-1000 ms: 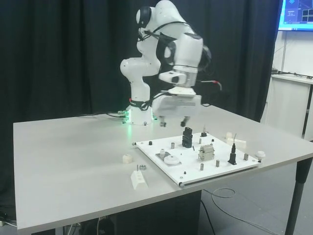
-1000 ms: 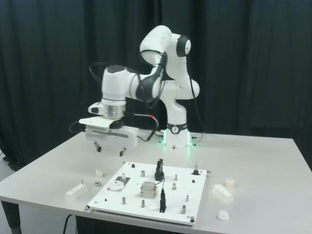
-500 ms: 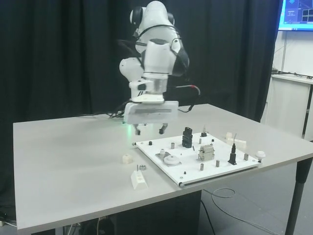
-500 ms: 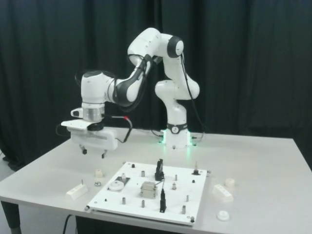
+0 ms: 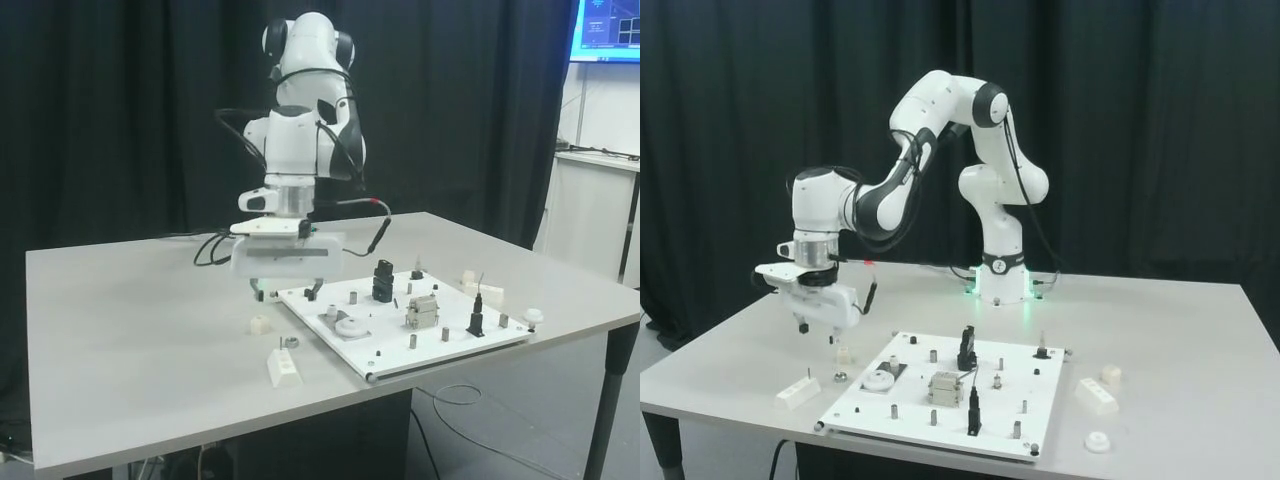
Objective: Pick round peg 1.
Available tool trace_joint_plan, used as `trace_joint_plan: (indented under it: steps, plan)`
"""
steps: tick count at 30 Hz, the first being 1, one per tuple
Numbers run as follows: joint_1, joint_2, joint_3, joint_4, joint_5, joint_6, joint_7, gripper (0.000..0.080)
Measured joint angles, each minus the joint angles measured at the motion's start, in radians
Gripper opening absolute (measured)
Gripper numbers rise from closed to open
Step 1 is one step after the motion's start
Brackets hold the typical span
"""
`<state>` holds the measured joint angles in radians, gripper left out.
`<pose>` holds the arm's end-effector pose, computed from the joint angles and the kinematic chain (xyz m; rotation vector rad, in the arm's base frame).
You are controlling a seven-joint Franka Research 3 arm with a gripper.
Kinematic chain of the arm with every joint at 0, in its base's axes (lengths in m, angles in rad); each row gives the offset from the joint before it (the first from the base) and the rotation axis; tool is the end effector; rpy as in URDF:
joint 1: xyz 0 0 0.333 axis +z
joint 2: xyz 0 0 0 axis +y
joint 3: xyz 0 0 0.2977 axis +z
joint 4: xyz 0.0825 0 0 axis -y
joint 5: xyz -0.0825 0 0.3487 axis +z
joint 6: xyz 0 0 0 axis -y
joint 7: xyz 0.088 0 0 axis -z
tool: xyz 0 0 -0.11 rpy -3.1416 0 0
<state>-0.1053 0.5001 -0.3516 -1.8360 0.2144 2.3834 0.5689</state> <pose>0.5633 -0.2557 0.2835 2.6466 -1.6763 0.1346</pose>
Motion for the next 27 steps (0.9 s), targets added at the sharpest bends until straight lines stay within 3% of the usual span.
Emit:
trace_joint_plan:
  steps: [27]
  plan:
    - [0.006,0.075,0.000,0.016,0.014,0.065,-0.041,0.0800]
